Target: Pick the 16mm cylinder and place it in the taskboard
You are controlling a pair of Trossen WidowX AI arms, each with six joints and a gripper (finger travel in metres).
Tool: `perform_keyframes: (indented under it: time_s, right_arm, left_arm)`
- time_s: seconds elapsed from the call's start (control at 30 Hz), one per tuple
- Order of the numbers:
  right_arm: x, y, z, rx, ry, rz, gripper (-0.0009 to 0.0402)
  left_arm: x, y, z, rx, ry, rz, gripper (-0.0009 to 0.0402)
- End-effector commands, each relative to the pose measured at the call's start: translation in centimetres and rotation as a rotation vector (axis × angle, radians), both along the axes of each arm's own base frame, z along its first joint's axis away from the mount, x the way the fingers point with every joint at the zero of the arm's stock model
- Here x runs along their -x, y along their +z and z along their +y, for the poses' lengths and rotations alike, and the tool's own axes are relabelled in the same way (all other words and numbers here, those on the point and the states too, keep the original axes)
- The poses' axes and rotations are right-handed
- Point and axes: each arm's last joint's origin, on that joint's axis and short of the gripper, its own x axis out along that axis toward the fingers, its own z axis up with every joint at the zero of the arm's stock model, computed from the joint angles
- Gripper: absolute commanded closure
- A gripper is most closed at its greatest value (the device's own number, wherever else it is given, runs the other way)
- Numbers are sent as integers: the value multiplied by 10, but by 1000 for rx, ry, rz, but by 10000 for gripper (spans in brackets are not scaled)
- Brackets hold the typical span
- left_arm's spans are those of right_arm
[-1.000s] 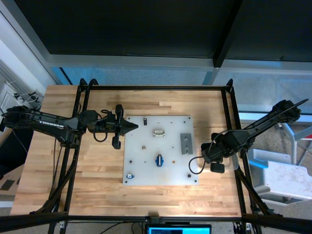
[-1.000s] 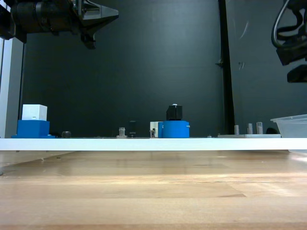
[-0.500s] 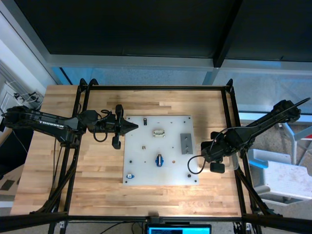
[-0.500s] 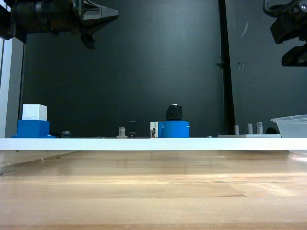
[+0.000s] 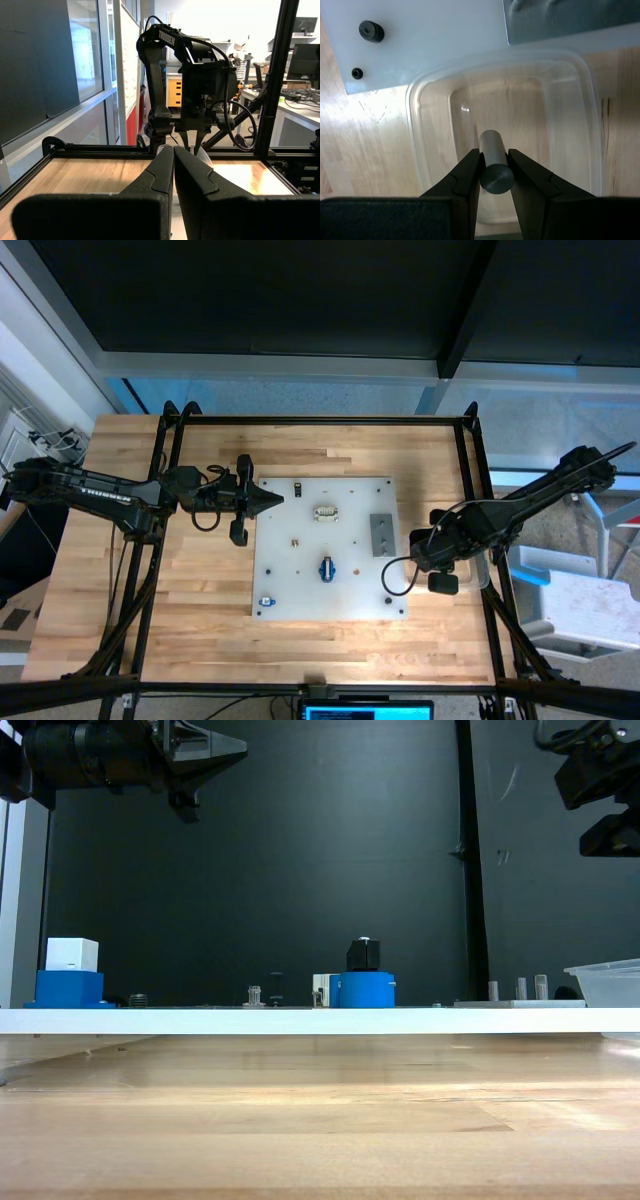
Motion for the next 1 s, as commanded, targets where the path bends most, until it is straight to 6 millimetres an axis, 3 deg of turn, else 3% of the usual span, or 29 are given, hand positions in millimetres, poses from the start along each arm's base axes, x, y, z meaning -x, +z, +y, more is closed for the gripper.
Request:
perform_keyframes:
  time_s: [0.03, 1.0]
  right_arm:
    - [-6, 0, 1, 10, 19, 8, 375]
    - [-74, 2, 4, 50, 89, 20, 375]
  left_arm:
    - [0, 0, 0, 0, 0, -1, 393]
    - [0, 0, 0, 0, 0, -1, 393]
